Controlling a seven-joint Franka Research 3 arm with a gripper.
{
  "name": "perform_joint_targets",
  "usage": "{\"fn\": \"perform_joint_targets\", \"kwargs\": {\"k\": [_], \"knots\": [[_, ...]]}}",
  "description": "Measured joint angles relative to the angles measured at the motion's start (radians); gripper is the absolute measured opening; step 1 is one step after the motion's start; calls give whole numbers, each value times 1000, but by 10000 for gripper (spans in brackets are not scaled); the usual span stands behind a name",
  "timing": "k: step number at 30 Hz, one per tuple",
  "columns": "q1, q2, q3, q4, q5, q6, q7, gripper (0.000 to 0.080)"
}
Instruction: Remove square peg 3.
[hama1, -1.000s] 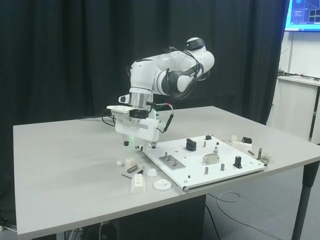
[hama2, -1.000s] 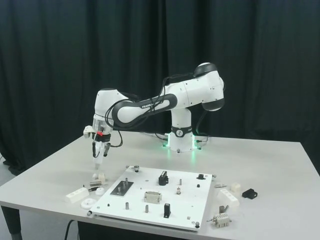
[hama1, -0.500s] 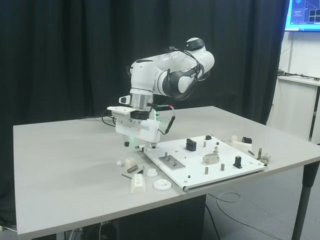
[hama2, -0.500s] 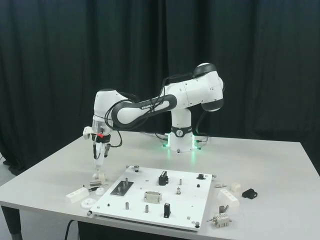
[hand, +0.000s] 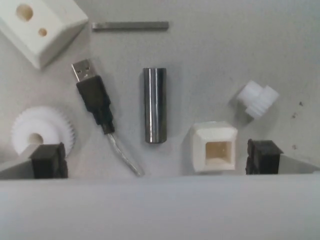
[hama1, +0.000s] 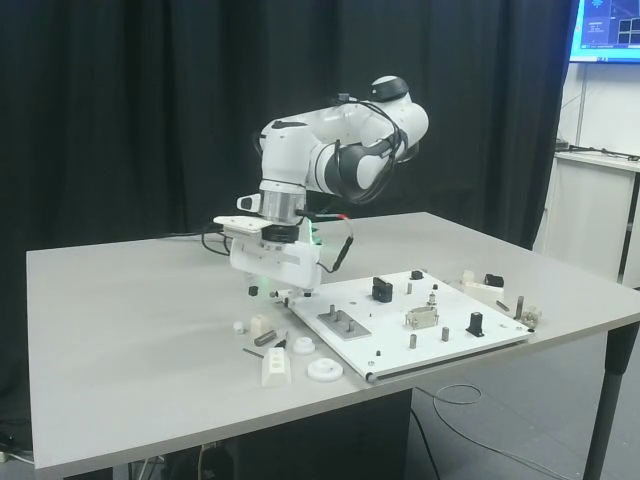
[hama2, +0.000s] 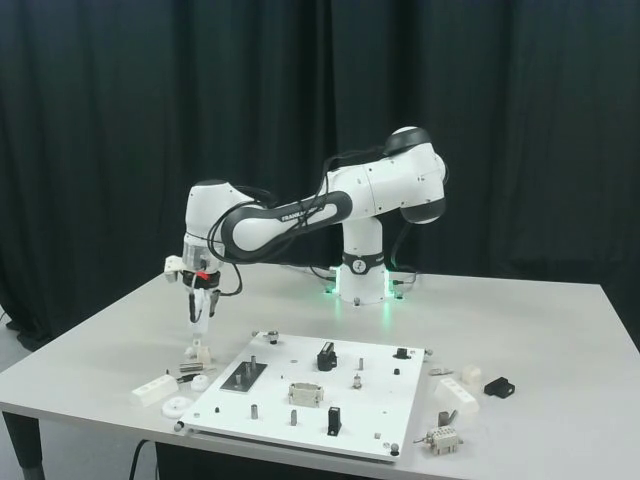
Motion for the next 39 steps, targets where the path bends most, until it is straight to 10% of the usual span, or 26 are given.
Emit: {"fn": "perform_joint_targets", "kwargs": {"k": [39], "knots": [[142,-3,-71,15,-87,-124,417,800]]}}
